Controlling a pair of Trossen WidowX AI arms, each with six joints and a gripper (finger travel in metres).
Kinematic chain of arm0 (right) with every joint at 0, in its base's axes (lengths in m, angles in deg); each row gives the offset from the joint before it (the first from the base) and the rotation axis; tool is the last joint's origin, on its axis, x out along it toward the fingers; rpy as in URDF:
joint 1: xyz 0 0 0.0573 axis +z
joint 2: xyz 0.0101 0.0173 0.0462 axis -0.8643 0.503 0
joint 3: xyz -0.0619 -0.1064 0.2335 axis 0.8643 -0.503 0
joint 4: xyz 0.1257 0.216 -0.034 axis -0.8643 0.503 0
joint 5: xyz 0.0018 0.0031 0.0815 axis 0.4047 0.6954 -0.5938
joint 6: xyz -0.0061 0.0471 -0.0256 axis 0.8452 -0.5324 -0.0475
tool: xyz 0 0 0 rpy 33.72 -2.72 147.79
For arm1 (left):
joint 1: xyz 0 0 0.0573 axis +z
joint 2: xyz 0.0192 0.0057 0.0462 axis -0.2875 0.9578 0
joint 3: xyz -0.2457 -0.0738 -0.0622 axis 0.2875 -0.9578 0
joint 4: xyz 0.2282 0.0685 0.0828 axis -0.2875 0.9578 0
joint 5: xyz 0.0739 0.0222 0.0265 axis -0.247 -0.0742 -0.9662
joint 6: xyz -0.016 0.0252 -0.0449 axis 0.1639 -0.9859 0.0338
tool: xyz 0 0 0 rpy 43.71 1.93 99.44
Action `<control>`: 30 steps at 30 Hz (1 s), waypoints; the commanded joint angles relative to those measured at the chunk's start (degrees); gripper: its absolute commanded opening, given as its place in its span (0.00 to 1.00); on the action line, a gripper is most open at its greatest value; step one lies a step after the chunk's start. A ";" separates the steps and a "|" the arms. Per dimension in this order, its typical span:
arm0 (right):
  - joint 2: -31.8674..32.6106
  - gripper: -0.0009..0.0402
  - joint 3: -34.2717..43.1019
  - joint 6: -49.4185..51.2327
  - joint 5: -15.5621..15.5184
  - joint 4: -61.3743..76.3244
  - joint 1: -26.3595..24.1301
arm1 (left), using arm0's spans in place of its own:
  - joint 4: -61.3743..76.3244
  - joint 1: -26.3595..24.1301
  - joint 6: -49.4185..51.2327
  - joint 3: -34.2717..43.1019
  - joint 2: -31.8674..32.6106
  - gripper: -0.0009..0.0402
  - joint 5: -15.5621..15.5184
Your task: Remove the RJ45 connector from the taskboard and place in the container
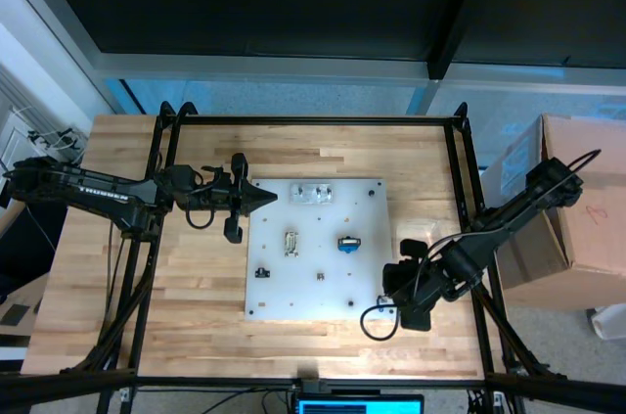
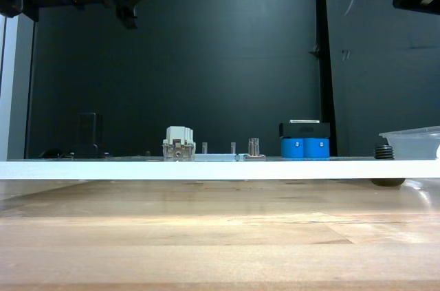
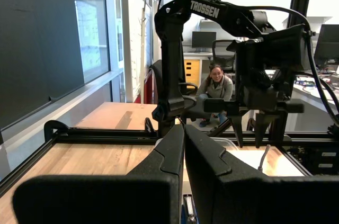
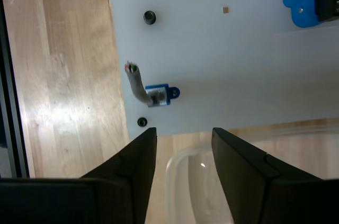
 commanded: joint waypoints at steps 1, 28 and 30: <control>1.27 0.42 -0.07 -0.17 0.26 -0.85 0.55 | -0.02 0.00 0.00 0.02 0.02 0.02 0.00; 6.71 0.44 -4.39 3.15 3.10 -11.65 2.14 | -0.02 0.00 0.00 0.02 0.02 0.02 0.02; 6.71 0.44 -5.22 3.37 3.15 -12.94 2.14 | -0.02 0.02 0.00 0.02 0.02 0.02 0.02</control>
